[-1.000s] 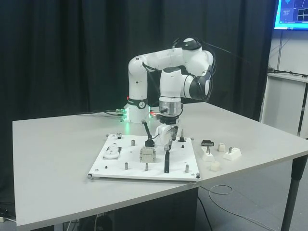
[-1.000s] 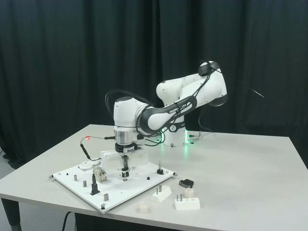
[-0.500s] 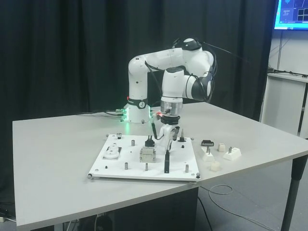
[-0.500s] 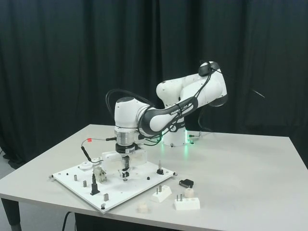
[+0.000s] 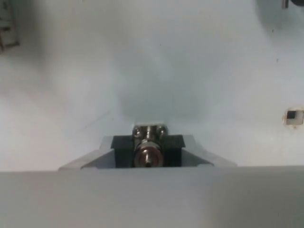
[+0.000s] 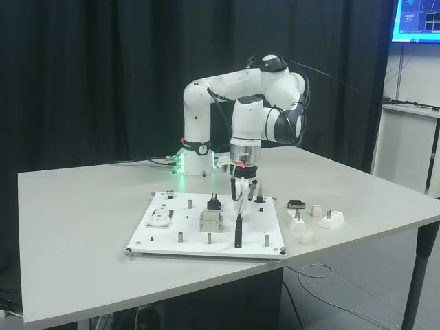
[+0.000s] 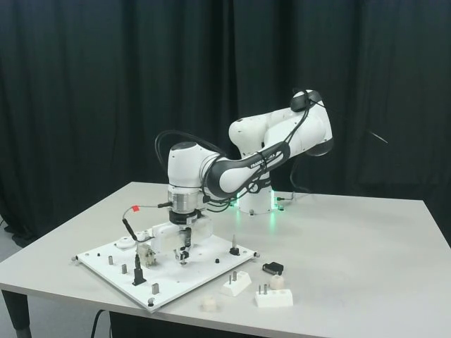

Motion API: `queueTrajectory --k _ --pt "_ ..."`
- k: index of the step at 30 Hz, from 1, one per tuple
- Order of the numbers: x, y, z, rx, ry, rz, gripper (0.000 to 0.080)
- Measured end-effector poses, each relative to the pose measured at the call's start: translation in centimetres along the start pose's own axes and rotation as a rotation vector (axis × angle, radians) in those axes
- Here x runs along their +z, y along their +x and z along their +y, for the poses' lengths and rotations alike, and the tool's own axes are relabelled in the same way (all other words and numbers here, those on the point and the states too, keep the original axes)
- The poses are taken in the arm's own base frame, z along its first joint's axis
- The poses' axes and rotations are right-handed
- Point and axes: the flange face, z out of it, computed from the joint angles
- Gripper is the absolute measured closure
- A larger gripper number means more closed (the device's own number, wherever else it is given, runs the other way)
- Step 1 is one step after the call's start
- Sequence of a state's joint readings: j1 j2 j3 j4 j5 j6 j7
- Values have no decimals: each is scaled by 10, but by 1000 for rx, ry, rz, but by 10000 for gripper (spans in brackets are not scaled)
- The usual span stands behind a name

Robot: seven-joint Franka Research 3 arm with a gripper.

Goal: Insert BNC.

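The claw point(image 6: 241, 199) hangs straight down over the middle of the white board point(image 6: 158, 240) that lies on the grey bench point(image 6: 82, 227), its tips close above the board's surface. In the wrist view a metal BNC connector point(image 5: 148, 148) sits between the black fingertips point(image 5: 120, 151), so the claw appears narrowed and clamped on it, the plug's end pointing down at the board. In the second room view the plug point(image 7: 184, 255) seems to be at or just above a small fitting on the board, but whether it is touching, partly entered or apart from it cannot be told.

My judgement: pick-up and carry are done and the plug is lined up roughly over its place. What is left is the seating itself, probably a push and twist to lock, then release and retreat. The white blocks point(image 6: 332, 220) on the bench to the right lie well apart.
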State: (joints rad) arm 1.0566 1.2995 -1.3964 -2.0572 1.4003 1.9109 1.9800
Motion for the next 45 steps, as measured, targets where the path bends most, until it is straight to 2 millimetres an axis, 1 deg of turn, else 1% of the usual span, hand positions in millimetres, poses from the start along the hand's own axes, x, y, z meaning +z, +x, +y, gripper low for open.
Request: queueTrajectory --k 16,45 --pt "0 0 1 -119 3 0 682" --pt "0 0 1 -625 6 -4 682"
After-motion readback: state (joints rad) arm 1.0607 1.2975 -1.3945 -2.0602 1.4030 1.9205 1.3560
